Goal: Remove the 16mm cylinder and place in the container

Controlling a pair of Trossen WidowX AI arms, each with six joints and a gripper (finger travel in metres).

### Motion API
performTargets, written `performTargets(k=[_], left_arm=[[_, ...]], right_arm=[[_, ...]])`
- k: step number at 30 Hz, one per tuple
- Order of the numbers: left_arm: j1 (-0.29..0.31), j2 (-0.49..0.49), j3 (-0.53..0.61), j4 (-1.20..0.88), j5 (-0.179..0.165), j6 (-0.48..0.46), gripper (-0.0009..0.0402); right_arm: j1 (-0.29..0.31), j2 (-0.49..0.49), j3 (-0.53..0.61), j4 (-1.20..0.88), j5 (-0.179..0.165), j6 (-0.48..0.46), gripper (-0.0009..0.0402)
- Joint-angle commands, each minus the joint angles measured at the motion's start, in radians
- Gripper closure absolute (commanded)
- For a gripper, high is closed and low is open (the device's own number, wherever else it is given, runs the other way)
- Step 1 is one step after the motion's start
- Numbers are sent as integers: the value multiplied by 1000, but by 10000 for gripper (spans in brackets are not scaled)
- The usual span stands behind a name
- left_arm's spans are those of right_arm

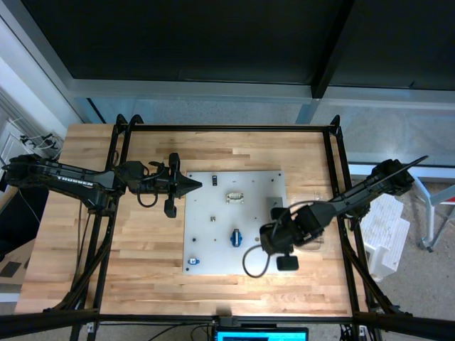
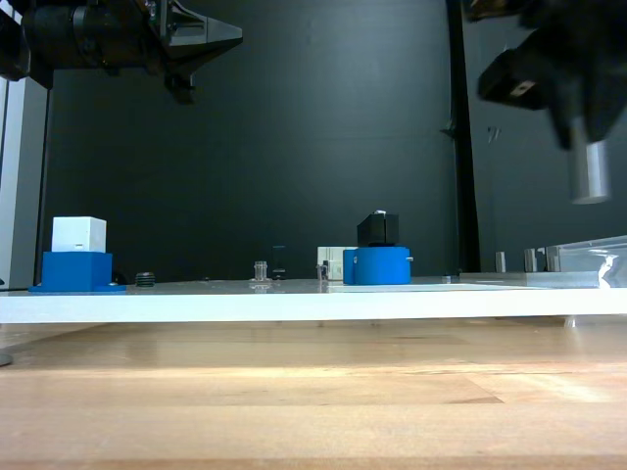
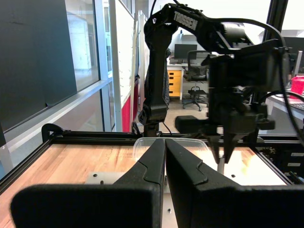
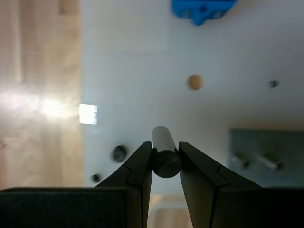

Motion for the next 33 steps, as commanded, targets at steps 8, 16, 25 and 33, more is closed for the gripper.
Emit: performTargets(k=[8,16,25,33], left_arm=[[0,0,0,0,0,0,393],[0,0,0,0,0,0,393],[0,0,0,0,0,0,393],[0,0,0,0,0,0,393]], right_arm=[[115,0,0,-74,3,159,393],[202,0,-16,-80,31,238,393],[290,-2,-74,-77,36,319,393],[348,-4,-98,-75,80,359,393]])
